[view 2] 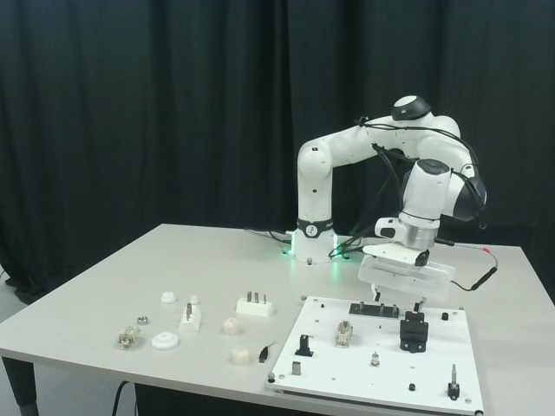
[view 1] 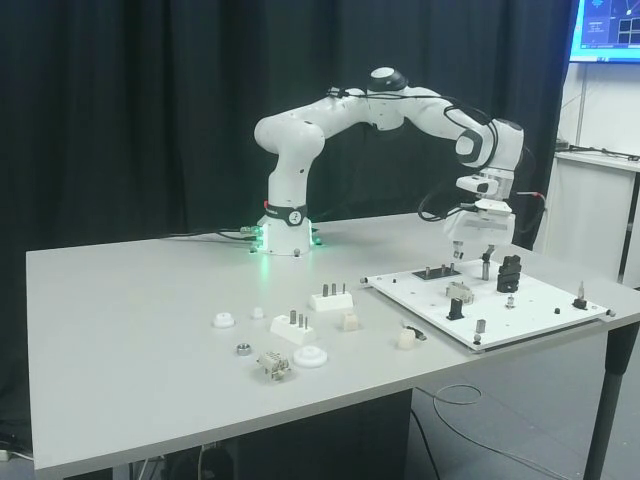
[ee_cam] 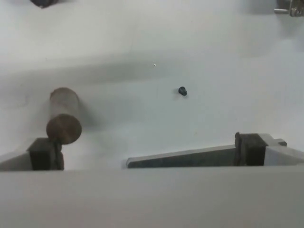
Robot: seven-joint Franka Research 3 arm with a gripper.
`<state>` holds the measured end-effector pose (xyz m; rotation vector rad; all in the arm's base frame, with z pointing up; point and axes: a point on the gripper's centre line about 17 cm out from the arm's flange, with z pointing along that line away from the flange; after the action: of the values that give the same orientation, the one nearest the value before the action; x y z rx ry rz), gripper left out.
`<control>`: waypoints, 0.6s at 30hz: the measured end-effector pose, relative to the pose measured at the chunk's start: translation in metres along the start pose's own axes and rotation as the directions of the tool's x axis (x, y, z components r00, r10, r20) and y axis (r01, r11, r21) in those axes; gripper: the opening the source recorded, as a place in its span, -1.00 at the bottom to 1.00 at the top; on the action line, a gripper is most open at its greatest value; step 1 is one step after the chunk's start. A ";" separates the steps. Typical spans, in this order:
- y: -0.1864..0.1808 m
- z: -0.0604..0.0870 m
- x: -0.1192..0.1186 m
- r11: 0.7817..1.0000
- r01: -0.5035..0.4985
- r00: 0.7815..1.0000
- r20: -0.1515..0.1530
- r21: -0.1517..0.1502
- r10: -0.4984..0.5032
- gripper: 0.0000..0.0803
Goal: Insert round peg 4.
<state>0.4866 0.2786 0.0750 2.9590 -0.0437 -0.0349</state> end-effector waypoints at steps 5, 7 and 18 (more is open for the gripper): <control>0.000 0.000 0.000 1.000 0.000 1.000 -0.001 0.000 0.000 0.99; 0.000 0.000 0.000 1.000 0.000 1.000 -0.001 0.000 0.000 0.99; -0.005 0.004 0.001 1.000 0.006 1.000 -0.010 0.004 -0.006 0.99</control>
<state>0.4880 0.2828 0.0700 2.9631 -0.0338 -0.0204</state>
